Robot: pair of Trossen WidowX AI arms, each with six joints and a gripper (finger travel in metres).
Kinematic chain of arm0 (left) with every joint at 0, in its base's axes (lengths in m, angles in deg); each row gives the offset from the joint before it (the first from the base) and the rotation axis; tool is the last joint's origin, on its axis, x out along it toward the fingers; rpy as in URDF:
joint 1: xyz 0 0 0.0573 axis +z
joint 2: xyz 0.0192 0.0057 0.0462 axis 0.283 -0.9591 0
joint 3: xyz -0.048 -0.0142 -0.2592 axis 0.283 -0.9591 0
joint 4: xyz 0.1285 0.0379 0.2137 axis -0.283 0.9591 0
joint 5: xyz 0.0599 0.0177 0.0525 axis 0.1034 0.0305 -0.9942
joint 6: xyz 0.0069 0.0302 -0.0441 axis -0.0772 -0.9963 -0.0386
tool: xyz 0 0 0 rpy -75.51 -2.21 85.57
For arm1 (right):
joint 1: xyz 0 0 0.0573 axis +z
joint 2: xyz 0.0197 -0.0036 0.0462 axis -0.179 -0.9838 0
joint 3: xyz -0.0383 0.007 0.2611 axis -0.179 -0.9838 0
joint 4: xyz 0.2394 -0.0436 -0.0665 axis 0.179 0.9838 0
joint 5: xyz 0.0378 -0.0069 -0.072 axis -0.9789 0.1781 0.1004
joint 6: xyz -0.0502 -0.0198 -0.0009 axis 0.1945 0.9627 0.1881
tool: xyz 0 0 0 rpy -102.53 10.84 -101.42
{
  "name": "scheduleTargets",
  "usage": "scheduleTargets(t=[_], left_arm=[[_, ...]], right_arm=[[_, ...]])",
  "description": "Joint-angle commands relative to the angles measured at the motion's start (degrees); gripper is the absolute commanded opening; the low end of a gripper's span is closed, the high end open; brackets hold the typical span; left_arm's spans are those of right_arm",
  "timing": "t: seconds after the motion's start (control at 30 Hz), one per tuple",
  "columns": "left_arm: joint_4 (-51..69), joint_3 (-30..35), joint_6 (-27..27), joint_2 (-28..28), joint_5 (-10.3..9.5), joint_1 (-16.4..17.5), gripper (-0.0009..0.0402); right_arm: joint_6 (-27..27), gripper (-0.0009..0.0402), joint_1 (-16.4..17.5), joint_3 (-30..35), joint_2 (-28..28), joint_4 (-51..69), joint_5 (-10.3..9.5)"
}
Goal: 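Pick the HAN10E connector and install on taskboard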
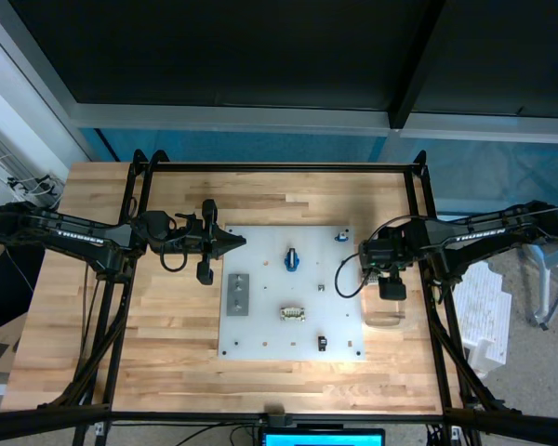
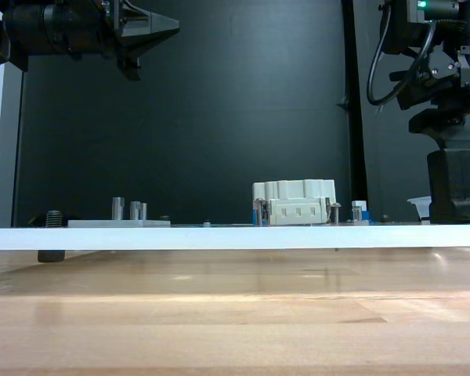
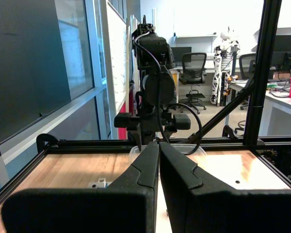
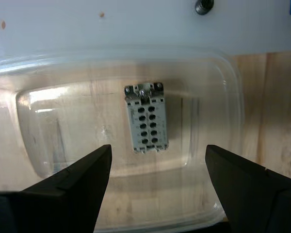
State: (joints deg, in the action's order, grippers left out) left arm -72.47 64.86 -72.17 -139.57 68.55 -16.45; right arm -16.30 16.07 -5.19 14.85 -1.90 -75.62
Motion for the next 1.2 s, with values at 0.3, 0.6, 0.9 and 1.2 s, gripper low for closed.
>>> scheduleTargets(t=[0.3,0.6,0.9,1.2], left_arm=[[0.0,0.0,0.0,0.0,0.02,0.0,0.0001],[0.0,0.0,0.0,0.0,0.02,0.0,0.0001],[0.0,0.0,0.0,0.0,0.02,0.0,0.0001],[0.0,0.0,0.0,0.0,0.00,0.0,0.0001]], right_arm=[[-1.7,0.0272,0.9,-4.8,-0.6,-7.1,-0.02],[-4.3,0.0272,1.3,-6.4,-0.6,-8.8,0.00],[-5.2,0.0272,1.5,-7.7,-0.6,-10.1,0.17],[-7.1,0.0272,1.9,-10.4,-0.6,-12.9,1.51]])
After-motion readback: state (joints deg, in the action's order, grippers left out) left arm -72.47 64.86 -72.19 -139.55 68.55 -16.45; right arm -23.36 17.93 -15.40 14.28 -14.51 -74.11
